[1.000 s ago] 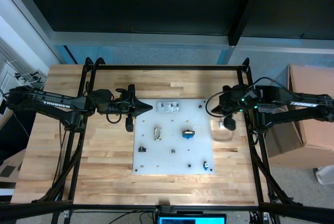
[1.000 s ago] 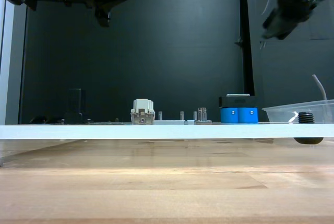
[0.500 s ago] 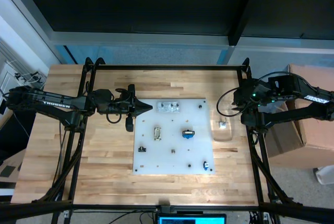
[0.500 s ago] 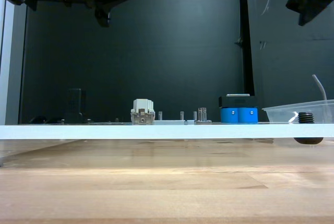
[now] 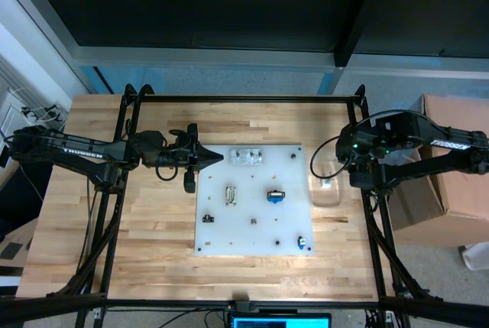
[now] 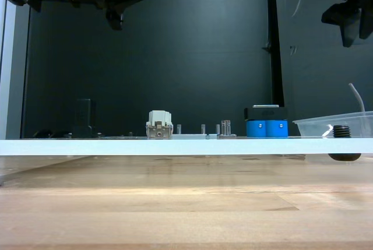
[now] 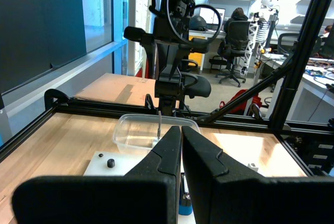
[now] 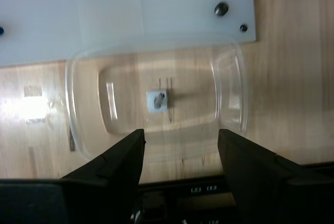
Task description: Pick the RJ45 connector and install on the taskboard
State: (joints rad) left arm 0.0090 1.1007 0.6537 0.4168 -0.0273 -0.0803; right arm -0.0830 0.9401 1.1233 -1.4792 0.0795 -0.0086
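The RJ45 connector (image 8: 157, 101), a small pale block with thin wires, lies free on the floor of a clear plastic tray (image 8: 229, 78), clear of the white taskboard (image 5: 229, 228). In the high view the connector (image 5: 326, 183) lies just right of the board. My right gripper (image 8: 180, 156) hangs high over the tray's outer edge, open, with nothing between its fingers (image 8: 117, 153); it also shows in the low view (image 6: 349, 20). My left gripper (image 5: 218, 157) hovers shut and empty beside the board's far left corner, its fingers (image 7: 169, 145) pressed together.
The board carries a beige socket (image 5: 230, 194), a blue part (image 5: 275, 196), a metal fitting (image 5: 247, 157) and small pegs. A black frame (image 5: 244, 99) rims the wooden table. A cardboard box (image 5: 451, 175) stands off the right side.
My right gripper was shut over the tray; it has pulled back to the right, risen and opened. The left arm has not moved.
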